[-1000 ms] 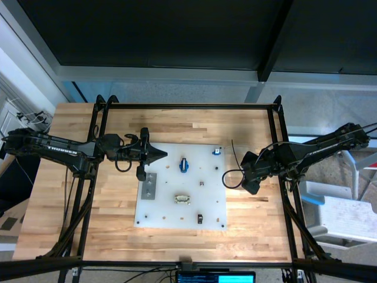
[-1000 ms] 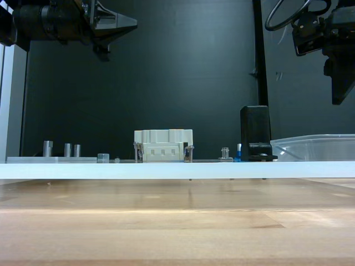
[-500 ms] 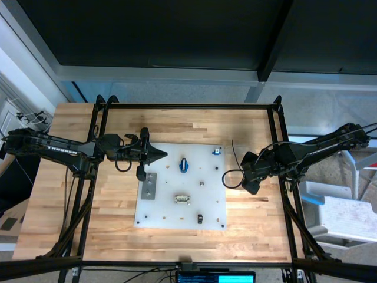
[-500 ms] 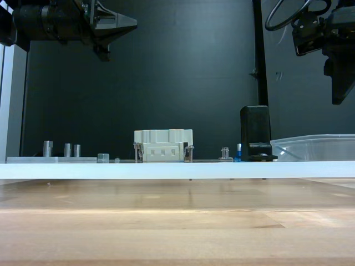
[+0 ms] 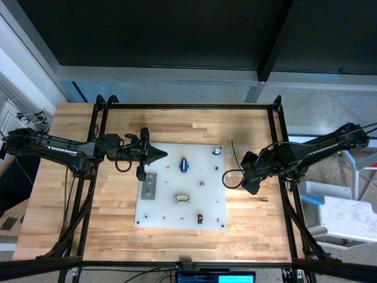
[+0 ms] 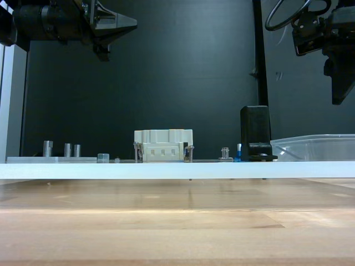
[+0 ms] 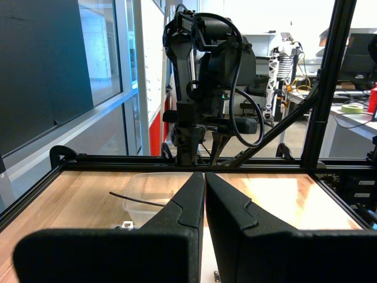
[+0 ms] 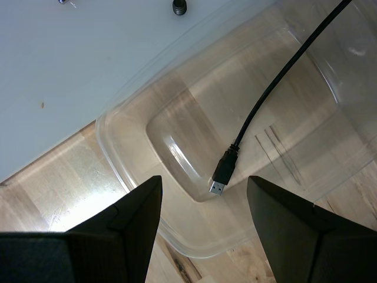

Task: Remove the USB connector from the USB hub and place in the container

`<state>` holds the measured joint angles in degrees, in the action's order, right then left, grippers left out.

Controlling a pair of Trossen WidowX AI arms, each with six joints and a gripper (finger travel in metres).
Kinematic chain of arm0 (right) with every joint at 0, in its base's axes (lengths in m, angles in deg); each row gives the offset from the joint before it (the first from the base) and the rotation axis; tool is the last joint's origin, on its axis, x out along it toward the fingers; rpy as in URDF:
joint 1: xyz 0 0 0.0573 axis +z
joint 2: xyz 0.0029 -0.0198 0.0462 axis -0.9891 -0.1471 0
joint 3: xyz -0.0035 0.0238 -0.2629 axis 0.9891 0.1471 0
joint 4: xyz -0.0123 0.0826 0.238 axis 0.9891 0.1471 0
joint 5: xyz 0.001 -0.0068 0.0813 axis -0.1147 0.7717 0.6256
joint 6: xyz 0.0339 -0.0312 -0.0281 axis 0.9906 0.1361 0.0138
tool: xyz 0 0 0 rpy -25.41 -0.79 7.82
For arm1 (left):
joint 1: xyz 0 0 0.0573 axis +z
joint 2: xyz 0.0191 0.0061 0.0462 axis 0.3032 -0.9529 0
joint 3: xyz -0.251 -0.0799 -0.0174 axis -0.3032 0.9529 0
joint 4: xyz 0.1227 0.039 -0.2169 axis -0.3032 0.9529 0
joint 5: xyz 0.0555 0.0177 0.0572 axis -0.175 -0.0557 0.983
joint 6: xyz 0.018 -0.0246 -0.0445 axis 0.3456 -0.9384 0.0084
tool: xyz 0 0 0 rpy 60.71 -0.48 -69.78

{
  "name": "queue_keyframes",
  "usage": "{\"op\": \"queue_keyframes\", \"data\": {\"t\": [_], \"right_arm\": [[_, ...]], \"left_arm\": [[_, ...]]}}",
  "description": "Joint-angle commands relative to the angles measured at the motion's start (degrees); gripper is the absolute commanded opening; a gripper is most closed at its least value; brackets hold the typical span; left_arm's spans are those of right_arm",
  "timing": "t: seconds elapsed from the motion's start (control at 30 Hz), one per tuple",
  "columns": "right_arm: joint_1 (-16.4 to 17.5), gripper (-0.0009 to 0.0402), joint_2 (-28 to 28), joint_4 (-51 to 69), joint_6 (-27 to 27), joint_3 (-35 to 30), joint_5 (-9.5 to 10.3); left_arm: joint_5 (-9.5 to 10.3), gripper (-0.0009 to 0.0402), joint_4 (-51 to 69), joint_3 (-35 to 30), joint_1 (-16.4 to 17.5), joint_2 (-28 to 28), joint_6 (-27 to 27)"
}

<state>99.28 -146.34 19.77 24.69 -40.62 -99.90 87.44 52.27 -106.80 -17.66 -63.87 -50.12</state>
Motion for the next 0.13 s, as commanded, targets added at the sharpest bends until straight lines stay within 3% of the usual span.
{"op": "queue_keyframes", "data": {"t": [0.03,0.13], "right_arm": [[0.0,0.0201,0.0,0.0,0.0,0.0,-0.02],[0.0,0.0201,0.0,0.0,0.0,0.0,-0.02]], "left_arm": [[-0.02,0.0001,0.0,0.0,0.0,0.0,0.0],[-0.02,0.0001,0.0,0.0,0.0,0.0,0.0]]}}
